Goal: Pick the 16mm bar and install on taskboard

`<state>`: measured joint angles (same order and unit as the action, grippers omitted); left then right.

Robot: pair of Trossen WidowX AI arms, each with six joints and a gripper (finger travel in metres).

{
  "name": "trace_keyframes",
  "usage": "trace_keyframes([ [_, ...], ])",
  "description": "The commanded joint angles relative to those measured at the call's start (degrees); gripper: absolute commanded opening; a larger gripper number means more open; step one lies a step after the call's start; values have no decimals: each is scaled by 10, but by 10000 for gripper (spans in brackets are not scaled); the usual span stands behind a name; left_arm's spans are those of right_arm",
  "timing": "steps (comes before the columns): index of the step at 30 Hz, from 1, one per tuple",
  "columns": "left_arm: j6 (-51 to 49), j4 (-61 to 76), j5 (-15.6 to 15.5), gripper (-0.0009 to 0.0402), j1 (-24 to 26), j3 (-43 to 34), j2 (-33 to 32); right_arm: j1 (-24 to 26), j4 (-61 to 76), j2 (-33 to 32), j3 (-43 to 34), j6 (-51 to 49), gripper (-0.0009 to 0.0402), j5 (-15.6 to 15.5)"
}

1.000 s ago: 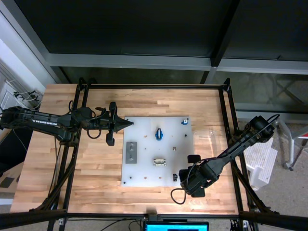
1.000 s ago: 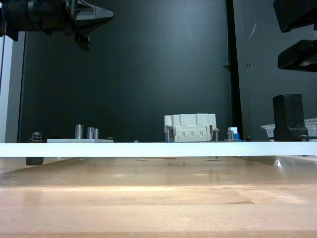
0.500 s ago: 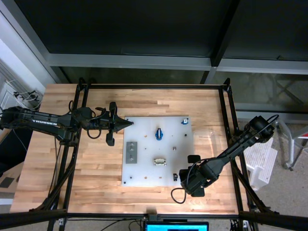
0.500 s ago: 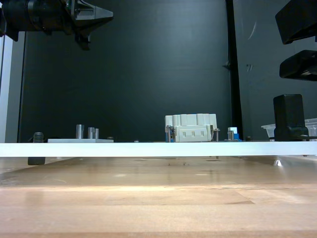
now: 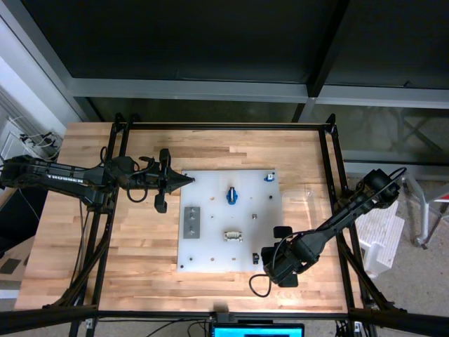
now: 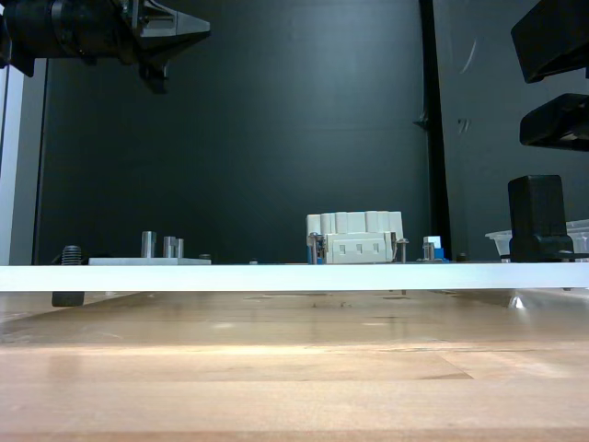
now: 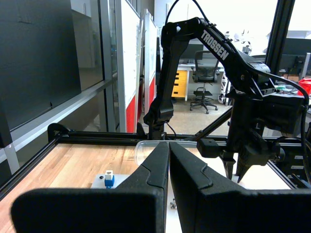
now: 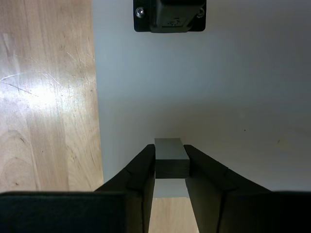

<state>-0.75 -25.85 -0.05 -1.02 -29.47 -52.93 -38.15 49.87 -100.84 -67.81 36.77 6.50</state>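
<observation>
16mm bar (image 8: 171,150) is clamped between right gripper (image 8: 170,165) jaws, taskboard (image 8: 204,87) beneath them; left gripper (image 7: 168,160) is held closed, far off

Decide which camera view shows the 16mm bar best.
Right wrist view: it shows the 16mm bar close up, gripped in the right claw above the taskboard's near right corner. The other views hide it. The left claw, shut, hovers by the board's far left corner.

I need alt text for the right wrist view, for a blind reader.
The right gripper is shut on a grey bar over the white board, near its edge beside the wooden table. A black block sits on the board ahead. The left gripper, shut, is outside this view, by the board's far left corner.
</observation>
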Motion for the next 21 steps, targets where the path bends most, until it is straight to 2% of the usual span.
trace_keyframes([
  [1, 0, 0, 0, 0, 0, 0, 0, -1, -2, 0, 0, 1, 120, -2],
  [11, 0, 0, 0, 0, 0, 0, 0, -3, 1, 14, 0, -2, 194, -7],
  [21, 0, 0, 0, 0, 0, 0, 0, -6, 48, 69, 0, -3, 218, -7],
])
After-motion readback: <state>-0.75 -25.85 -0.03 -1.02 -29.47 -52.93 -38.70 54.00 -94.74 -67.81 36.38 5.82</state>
